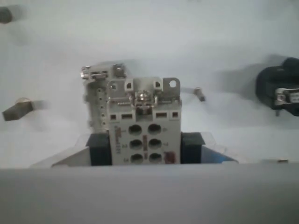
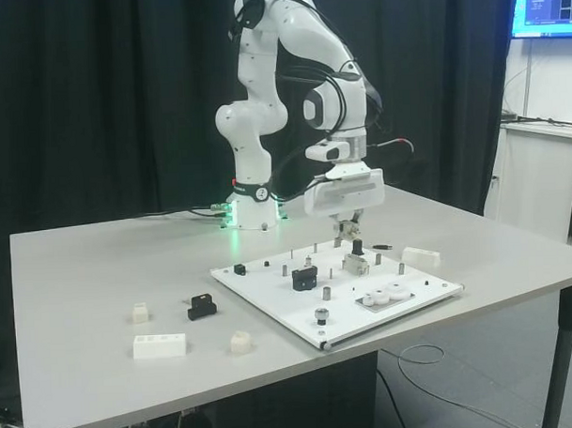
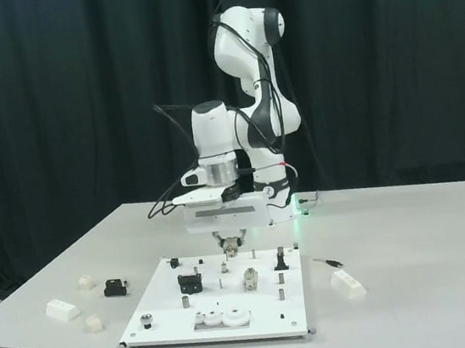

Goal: Place waterproof.

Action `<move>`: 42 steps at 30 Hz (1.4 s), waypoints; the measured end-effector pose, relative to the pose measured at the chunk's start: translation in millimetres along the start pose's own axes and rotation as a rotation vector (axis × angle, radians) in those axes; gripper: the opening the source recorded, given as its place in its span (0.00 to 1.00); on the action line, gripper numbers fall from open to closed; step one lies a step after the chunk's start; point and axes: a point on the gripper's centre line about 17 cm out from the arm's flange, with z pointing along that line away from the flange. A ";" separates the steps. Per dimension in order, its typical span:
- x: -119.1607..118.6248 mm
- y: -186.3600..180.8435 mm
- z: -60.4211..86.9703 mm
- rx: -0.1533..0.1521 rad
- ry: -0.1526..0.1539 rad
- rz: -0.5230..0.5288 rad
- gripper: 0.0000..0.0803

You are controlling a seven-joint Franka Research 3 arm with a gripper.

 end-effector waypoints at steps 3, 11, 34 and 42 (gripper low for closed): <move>0.7 4.4 -1.1 -0.003 0.002 0.005 0.39; 3.9 11.1 -4.4 -0.012 0.009 0.007 0.39; 23.5 -11.8 -27.8 -0.002 0.048 -0.031 0.39; 29.7 -48.4 -32.1 0.013 0.059 -0.075 0.39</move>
